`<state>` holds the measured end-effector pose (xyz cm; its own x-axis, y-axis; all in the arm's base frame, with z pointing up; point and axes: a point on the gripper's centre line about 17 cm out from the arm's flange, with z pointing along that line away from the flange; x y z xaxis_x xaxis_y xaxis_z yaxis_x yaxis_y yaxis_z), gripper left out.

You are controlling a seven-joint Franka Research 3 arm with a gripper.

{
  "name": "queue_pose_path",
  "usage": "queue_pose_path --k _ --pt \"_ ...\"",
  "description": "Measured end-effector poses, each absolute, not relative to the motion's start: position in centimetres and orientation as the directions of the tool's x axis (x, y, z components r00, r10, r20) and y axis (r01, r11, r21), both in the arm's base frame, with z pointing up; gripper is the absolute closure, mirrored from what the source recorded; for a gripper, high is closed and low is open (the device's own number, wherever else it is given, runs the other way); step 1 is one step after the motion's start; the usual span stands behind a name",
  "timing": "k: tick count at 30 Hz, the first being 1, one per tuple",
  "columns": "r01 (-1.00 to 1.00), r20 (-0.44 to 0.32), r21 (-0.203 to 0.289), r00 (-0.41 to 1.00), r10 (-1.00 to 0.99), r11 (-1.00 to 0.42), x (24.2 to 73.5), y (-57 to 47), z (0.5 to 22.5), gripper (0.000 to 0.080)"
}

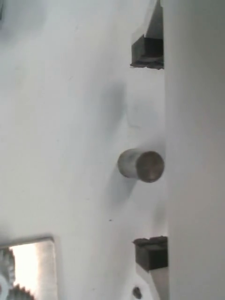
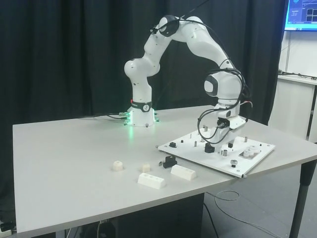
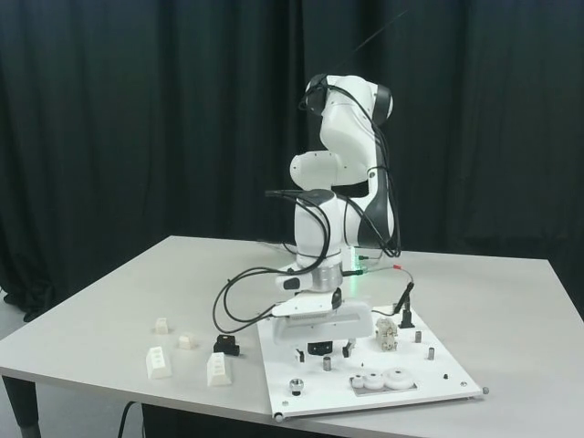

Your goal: Remove round peg 4.

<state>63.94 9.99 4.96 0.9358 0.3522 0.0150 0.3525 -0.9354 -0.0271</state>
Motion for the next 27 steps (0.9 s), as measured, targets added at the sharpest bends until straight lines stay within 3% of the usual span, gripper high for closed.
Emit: queue_pose_path --k 19,20,27 --pt "0.358 -0.016 -0.031 0.933 0.359 -0.933 63.3 10.6 3.3 0.0003" --pt "0.358 -0.017 -0.032 0.933 0.359 -0.933 63.2 10.6 3.3 0.0123" --pt "0.358 -0.020 -0.032 0.933 0.359 -0.933 63.1 10.5 3.2 0.0123"
